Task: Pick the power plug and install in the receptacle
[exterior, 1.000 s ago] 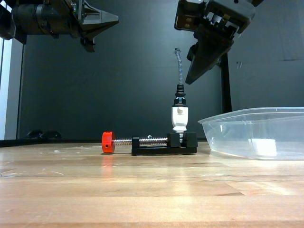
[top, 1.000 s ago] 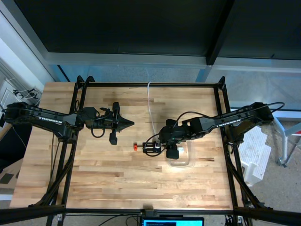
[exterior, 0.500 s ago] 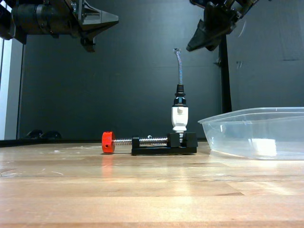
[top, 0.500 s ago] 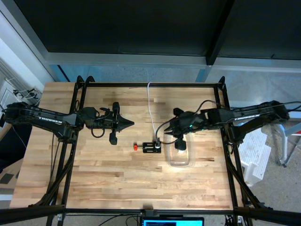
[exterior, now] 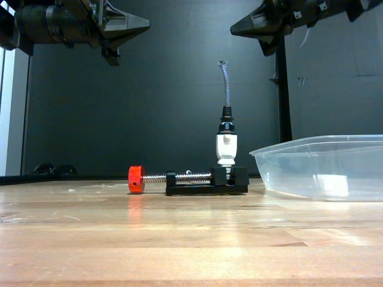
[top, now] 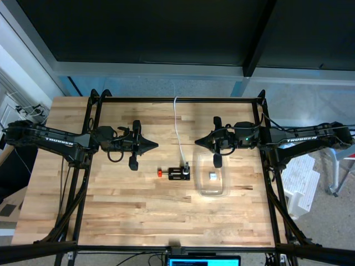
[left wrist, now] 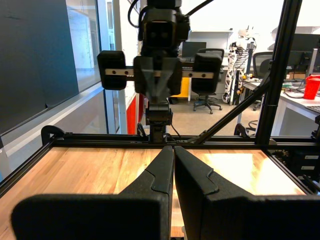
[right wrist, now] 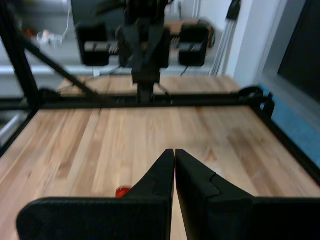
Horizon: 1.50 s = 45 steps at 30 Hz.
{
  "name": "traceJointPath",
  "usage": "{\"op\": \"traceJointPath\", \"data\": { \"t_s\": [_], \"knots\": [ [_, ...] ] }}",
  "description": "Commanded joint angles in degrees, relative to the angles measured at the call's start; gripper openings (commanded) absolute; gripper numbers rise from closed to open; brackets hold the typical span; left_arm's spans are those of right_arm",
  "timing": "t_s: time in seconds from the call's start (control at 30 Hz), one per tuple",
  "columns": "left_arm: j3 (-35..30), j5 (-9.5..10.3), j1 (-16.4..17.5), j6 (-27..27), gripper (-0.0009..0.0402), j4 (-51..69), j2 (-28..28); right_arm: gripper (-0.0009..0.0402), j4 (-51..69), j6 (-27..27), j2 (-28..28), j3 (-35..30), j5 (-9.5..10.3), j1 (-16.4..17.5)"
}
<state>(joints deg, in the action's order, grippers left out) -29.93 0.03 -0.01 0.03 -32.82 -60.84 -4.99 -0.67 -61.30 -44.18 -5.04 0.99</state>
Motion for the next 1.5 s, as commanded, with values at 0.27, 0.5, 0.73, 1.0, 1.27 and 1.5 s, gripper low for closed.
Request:
{"op": "traceJointPath", "data": {
  "t_s": [0.27,0.5,0.73,1.0,1.27,1.5],
  "knots": [
    [0.0,0.00,0.0,0.0,0.0000,0.0,0.0,0.0000,-14.6,0.2,2.9,8.1,2.05,-0.6],
    [0.0,0.00,0.0,0.0,0.0000,0.0,0.0,0.0000,-18.4,0.3,3.9,10.4,2.10,-0.6],
    [0.0,0.00,0.0,0.0,0.0000,0.0,0.0,0.0000,-18.7,1.2,3.9,11.0,2.14,-0.6],
    [0.0,0.00,0.0,0.0,0.0000,0.0,0.0,0.0000,-18.8,1.0,3.9,11.0,2.14,-0.6],
    [0.0,0.00,0.0,0.0,0.0000,0.0,0.0,0.0000,-18.4,1.0,3.9,11.0,2.12,-0.6],
    [0.0,0.00,0.0,0.0,0.0000,0.0,0.0,0.0000,-18.2,1.0,3.9,11.0,2.12,-0.6]
  ]
}}
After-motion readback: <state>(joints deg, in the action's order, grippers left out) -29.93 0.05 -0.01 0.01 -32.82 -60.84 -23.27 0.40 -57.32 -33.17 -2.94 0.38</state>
